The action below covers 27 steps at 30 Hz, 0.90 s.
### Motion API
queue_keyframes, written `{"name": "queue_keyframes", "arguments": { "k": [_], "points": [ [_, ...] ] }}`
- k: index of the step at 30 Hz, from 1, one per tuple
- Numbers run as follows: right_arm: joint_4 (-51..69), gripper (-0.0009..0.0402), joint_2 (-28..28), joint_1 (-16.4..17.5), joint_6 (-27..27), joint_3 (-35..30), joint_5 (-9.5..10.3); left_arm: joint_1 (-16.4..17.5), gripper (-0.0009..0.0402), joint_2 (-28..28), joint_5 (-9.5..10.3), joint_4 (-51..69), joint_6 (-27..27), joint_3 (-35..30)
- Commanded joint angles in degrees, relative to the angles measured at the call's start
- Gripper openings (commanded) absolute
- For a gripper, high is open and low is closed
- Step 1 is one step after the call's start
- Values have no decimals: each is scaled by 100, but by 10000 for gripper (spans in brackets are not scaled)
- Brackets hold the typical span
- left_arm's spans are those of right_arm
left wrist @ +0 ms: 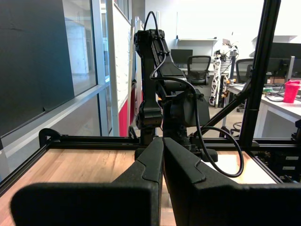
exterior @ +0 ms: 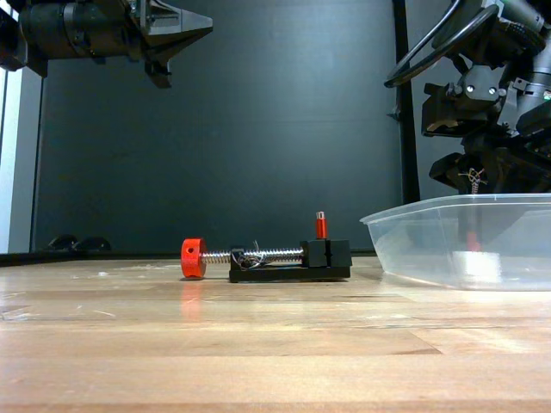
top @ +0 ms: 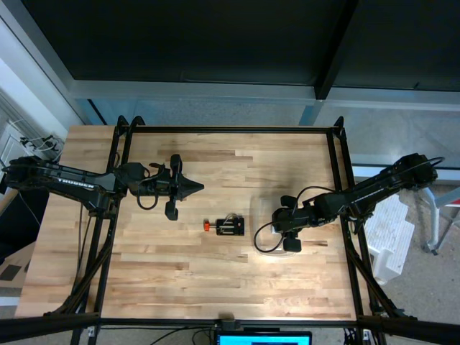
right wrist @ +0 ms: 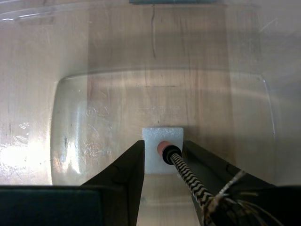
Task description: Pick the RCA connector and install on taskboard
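The RCA connector (right wrist: pixel 165 150) is a thin plug with a pinkish tip and a braided black-and-white lead. It stands on a small white foam square (right wrist: pixel 162 136) inside the clear tray (exterior: pixel 405 245). My right gripper (right wrist: pixel 163 143) hangs over the tray, open, its fingers on either side of the lead with a gap showing on the left side. The taskboard (top: pixel 231 227) is a black block with a red knob (exterior: pixel 193 257) and lies mid-table, left of the tray. My left gripper (top: pixel 195 187) is shut, empty and raised at the far left.
The clear tray's rim (top: pixel 263 253) sits just right of the taskboard (exterior: pixel 288 261), which carries a threaded rod and an upright red post (exterior: pixel 320 225). A black frame runs around the table's edges.
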<state>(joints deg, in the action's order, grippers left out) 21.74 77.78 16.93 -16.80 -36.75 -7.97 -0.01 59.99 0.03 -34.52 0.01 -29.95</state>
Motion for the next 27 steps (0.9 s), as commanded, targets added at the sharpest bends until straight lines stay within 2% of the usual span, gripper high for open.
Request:
{"name": "queue_keyframes", "arguments": {
  "k": [1, 20, 27],
  "points": [
    [-42, 92, 44, 0, 15, -2, -4, 0, 0, 2, 0, -2, 0, 0],
    [-105, 7, 59, -4, 15, -2, -4, 0, 0, 2, 0, -2, -2, 0],
    [-105, 2, 59, -7, 17, -2, -4, 2, 0, 2, 0, -2, -2, 0]
  ]
}}
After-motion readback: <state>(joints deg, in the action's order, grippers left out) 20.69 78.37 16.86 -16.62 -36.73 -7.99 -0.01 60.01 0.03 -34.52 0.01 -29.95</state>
